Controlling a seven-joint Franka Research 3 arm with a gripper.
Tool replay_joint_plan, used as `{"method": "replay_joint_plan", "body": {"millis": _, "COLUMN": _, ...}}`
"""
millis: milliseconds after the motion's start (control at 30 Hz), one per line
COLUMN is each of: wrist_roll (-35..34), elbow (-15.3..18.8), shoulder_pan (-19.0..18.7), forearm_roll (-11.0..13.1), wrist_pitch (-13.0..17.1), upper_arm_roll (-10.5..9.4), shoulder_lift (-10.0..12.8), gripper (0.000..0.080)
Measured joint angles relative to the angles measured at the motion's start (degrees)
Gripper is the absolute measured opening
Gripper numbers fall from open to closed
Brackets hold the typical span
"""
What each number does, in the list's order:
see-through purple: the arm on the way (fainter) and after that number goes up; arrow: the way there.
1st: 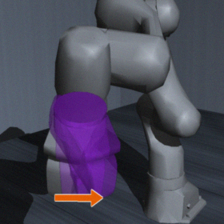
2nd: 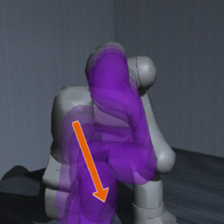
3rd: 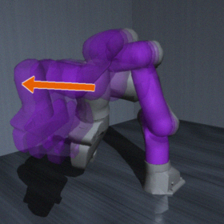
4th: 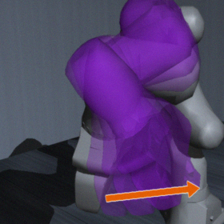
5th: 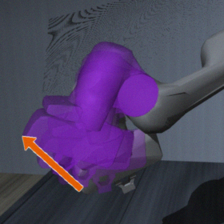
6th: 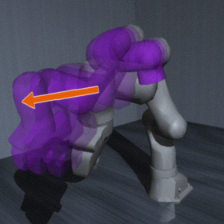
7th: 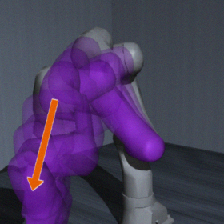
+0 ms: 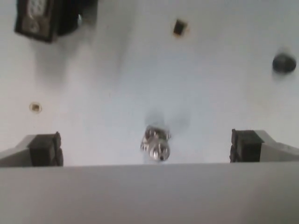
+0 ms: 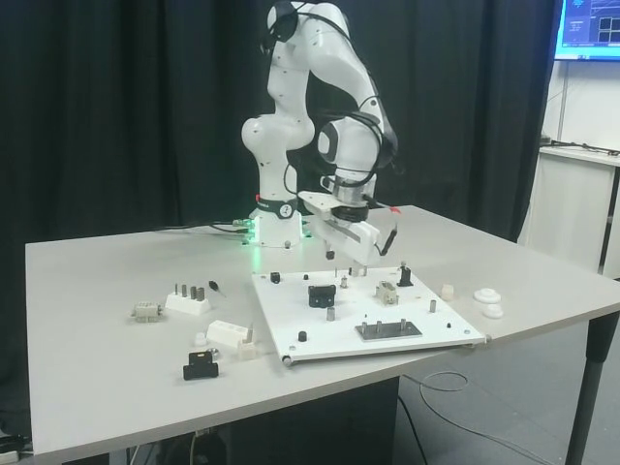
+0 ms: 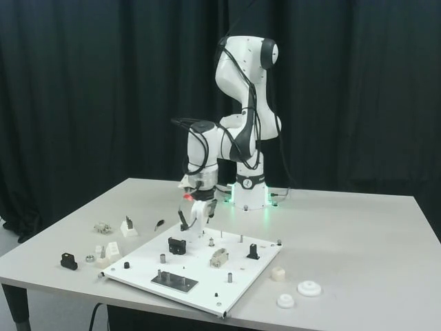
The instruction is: Pick waterproof.
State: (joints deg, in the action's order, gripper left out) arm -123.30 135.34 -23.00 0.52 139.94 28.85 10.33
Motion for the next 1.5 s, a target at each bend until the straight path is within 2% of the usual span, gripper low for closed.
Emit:
{"method": "replay_joint_plan", "body": {"millis": 233, "wrist_roll": 1.89, "elbow": -0.9, "shoulder_pan": 0.49, "forearm_roll": -6.29, "wrist_pitch": -0.93, "upper_arm_roll": 1.91, "shoulder_lift": -0.5, "gripper": 0.08}}
{"method": "replay_joint_plan", "body": {"millis": 400, "wrist_roll": 5.65, "elbow": -1.56, "shoulder_pan": 1.58, "forearm_roll": -9.79, "wrist_pitch": -1.1, "upper_arm_roll": 3.07, "shoulder_lift": -0.98, "gripper": 0.08}}
{"method": "replay_joint_plan", "body": {"millis": 700, "wrist_roll": 16.59, "elbow": -2.73, "shoulder_pan": 5.53, "forearm_roll": -15.27, "wrist_pitch": -1.16, "upper_arm_roll": 3.24, "shoulder_lift": -1.85, "gripper": 0.08}}
{"method": "replay_joint_plan", "body": {"millis": 900, "wrist_roll": 26.12, "elbow": -3.31, "shoulder_pan": 8.06, "forearm_roll": -16.92, "wrist_pitch": -0.98, "upper_arm_roll": 3.23, "shoulder_lift": -2.04, "gripper": 0.08}}
{"method": "replay_joint_plan", "body": {"millis": 1100, "wrist_roll": 35.86, "elbow": -3.43, "shoulder_pan": 10.59, "forearm_roll": -17.31, "wrist_pitch": 0.39, "upper_arm_roll": 3.23, "shoulder_lift": -2.0, "gripper": 0.08}}
{"method": "replay_joint_plan", "body": {"millis": 1500, "wrist_roll": 54.81, "elbow": -3.37, "shoulder_pan": 16.62, "forearm_roll": -17.37, "wrist_pitch": 6.53, "upper_arm_roll": 3.28, "shoulder_lift": -0.99, "gripper": 0.08}}
